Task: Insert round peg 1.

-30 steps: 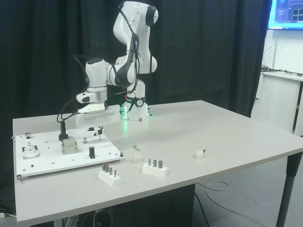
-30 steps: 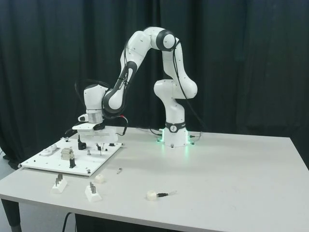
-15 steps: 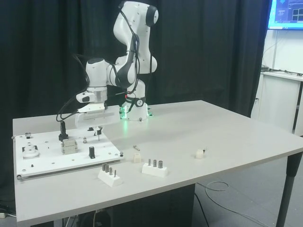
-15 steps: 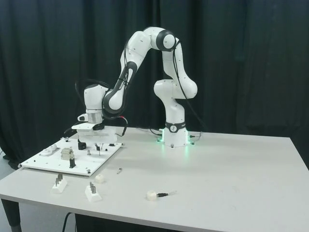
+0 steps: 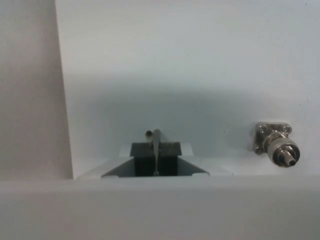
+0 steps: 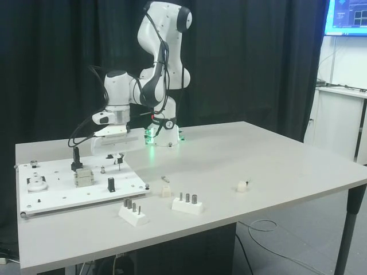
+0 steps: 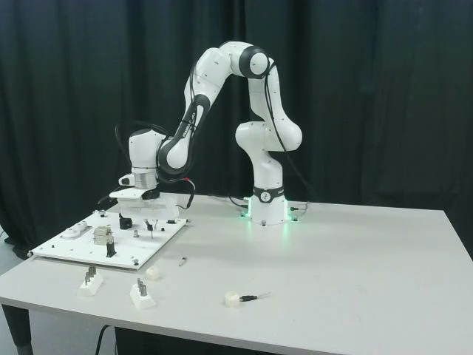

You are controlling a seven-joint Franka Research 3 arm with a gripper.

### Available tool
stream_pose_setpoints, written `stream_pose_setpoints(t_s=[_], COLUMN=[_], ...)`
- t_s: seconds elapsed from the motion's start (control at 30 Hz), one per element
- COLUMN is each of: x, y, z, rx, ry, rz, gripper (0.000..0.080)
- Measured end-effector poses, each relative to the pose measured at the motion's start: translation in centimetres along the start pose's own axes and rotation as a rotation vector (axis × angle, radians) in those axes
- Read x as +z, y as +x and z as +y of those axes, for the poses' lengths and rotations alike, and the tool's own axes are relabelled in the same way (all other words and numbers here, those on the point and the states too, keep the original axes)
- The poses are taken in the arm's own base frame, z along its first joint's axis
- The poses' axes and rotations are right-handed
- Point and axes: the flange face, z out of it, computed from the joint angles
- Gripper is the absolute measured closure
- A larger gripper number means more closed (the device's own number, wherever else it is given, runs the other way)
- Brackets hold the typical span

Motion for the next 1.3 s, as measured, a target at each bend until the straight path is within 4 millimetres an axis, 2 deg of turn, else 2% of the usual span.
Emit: stream_pose_setpoints(t_s=[1.3], x=[0.04], y=[-0.21], z=[-0.06], rx=[0.0], ry=[0.006], rz=[-0.016], gripper=[0.0787])
